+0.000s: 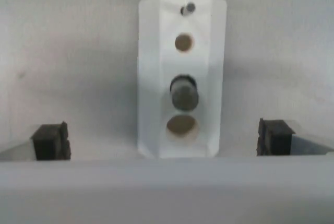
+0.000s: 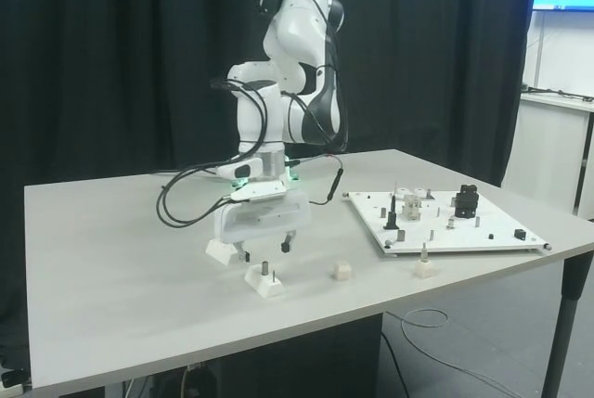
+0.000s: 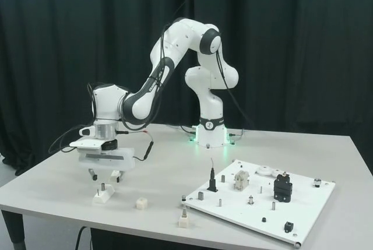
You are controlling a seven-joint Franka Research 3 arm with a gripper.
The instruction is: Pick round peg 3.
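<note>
One white holder, four holes, two pegs, jaws wide apart.

Room views evenly lit from above; soft shadows under arm on worktop. Wrist view soft, hazy; fingers blurred, near edge at 6 o'clock out of focus.

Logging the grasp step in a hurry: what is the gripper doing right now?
Gripper: open, holding nothing, fingers spread on either side of the white peg block, above the round peg standing in it.
</note>
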